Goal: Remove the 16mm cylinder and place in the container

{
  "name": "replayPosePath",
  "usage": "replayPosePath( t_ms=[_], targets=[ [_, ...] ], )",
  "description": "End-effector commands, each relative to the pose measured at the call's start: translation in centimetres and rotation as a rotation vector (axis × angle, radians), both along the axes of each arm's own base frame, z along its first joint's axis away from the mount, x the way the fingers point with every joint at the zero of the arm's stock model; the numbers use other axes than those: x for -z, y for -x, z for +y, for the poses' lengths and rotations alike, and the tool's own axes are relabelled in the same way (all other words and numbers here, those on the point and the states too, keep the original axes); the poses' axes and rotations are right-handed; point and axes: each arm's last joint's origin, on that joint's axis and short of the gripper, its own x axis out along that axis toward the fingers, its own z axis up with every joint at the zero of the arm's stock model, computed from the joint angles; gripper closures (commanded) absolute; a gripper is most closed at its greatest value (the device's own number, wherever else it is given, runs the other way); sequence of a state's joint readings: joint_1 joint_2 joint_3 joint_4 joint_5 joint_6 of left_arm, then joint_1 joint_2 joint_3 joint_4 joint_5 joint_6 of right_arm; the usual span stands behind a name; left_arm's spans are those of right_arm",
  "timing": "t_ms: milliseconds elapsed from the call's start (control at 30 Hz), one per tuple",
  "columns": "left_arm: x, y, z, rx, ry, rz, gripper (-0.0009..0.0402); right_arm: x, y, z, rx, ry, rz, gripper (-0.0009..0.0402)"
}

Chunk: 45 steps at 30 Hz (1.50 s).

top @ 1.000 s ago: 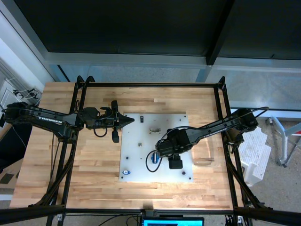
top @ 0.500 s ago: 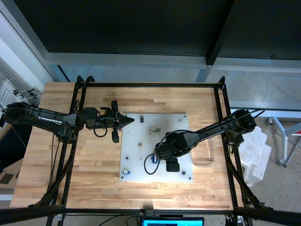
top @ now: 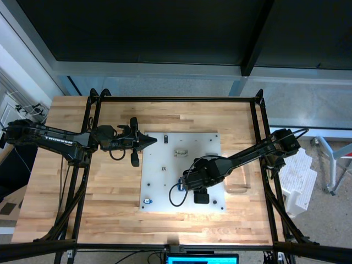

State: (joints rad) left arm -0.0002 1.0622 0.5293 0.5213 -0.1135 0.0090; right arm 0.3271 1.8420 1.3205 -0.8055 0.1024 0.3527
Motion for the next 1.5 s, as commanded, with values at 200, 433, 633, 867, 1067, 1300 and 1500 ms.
replayPosePath(
  t_ms=[200,433,633,867,1067,1300,1500],
  targets=[
    [0.0,0.0,0.01,0.0,0.0,0.0,0.0393,0.88,0.22,0.09,0.007,-0.001,-0.013,0.0203],
    [0.0,0.0,0.0,0.0,0.0,0.0,0.0393,0.97,0.17,0.11,0.007,0.001,-0.023,0.0271],
    [0.0,0.0,0.01,0.0,0.0,0.0,0.0393,1.08,0.23,0.07,0.006,0.002,-0.02,0.0329],
    [0.0,0.0,0.0,0.0,0.0,0.0,0.0393,1.02,0.02,0.13,0.004,-0.002,-0.043,0.0397],
    [0.0,0.0,0.01,0.0,0.0,0.0,0.0393,1.0,-0.05,0.15,0.004,-0.005,-0.05,0.0393],
    [0.0,0.0,0.0,0.0,0.0,0.0,0.0393,1.0,-0.07,0.16,0.004,-0.006,-0.052,0.0393],
    [0.0,0.0,0.01,0.0,0.0,0.0,0.0393,0.78,-0.07,0.16,0.004,-0.008,-0.059,0.0393]
  ],
)
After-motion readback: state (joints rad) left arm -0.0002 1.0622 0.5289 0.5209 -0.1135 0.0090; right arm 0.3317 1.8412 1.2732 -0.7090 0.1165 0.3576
